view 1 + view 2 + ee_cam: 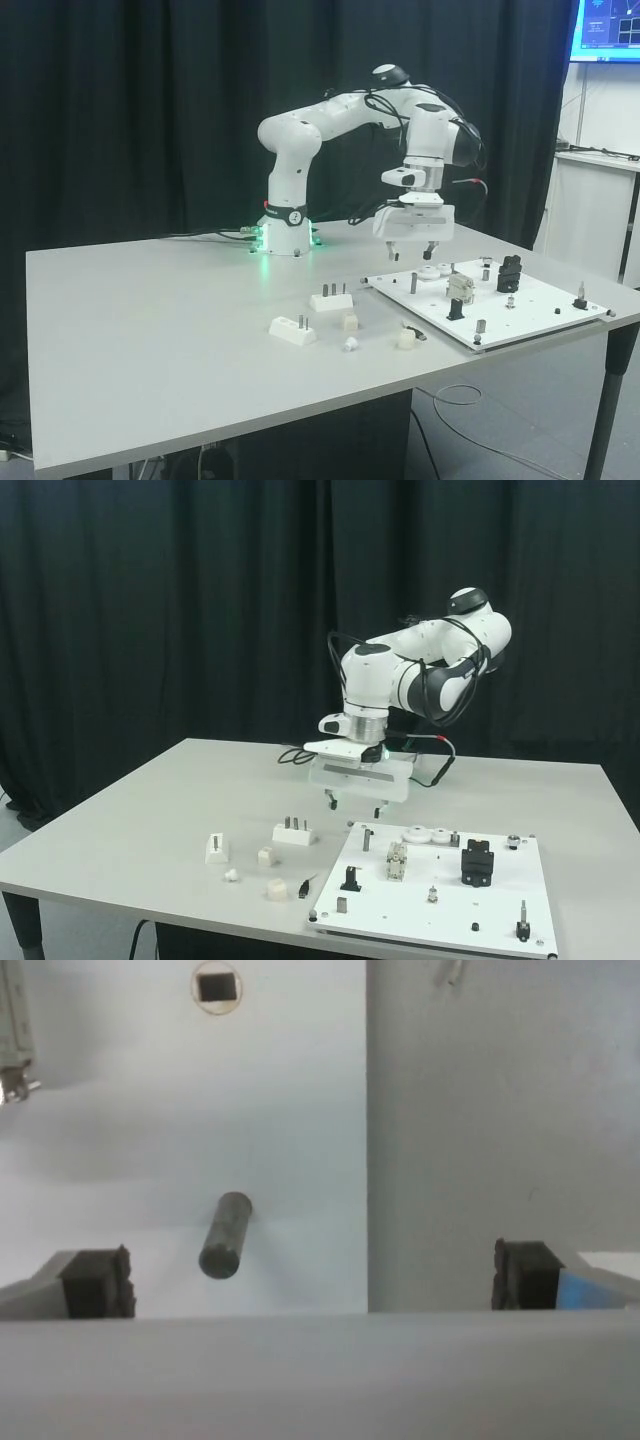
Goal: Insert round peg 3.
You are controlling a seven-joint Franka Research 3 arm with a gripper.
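A grey round peg (224, 1236) stands upright in the white board (150, 1110), close to the board's edge where the grey table (500, 1110) begins. My gripper (310, 1278) hangs above it, open, with nothing between its black fingertips (95, 1280); the peg lies between them, nearer one finger. In the first room view the gripper (412, 252) hovers over the peg (414, 280) at the near-left corner of the board (530, 318). The second room view has the gripper (355, 805) just above the peg (367, 837).
A square hole (216, 985) sits farther along the board. Black and grey fixtures (510, 273) stand on the board. Off the board lie two white peg holders (332, 299) (293, 329) and small white blocks (350, 321).
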